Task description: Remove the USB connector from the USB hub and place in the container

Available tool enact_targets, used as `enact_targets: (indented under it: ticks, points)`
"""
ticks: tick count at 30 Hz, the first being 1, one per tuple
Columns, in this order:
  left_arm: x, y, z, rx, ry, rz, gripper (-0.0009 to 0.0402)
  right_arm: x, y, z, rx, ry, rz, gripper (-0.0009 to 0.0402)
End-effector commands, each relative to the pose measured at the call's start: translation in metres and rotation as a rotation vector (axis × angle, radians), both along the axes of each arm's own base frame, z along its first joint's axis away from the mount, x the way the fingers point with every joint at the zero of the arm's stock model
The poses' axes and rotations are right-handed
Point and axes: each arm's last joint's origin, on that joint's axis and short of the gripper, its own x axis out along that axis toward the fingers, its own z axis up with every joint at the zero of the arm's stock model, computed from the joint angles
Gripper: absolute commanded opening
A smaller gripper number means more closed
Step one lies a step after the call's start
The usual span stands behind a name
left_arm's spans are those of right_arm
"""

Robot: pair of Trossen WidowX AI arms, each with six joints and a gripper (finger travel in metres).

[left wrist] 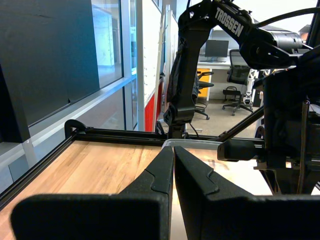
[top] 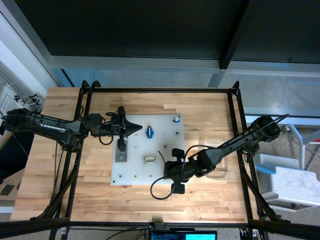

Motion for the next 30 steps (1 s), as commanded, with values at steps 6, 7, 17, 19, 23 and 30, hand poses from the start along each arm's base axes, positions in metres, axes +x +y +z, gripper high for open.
enact_targets:
  ticks: [6,7,17,19,23,30]
  points:
    - [0.0,0.0,0.0,0.0,0.0,0.0,0.0001,-0.003,0.0,0.002,0.008,0.028,0.0,0.0]
    - [0.0,0.0,0.0,0.0,-0.001,0.0,0.0001,-0.005,-0.001,0.003,0.013,0.038,-0.007,0.0]
    - [0.0,0.0,0.0,0.0,0.0,0.0,0.0001,-0.03,-0.001,0.017,0.087,0.08,-0.021,0.0]
    - [0.0,0.0,0.0,0.0,-0.001,0.0,0.0001,-0.036,-0.002,0.017,0.092,0.094,-0.033,0.0]
    - [0.0,0.0,0.0,0.0,0.0,0.0,0.0001,-0.05,-0.004,0.019,0.102,0.117,-0.063,0.0]
    - [0.0,0.0,0.0,0.0,-0.001,0.0,0.0001,-0.079,-0.006,0.014,0.158,0.131,-0.107,0.0]
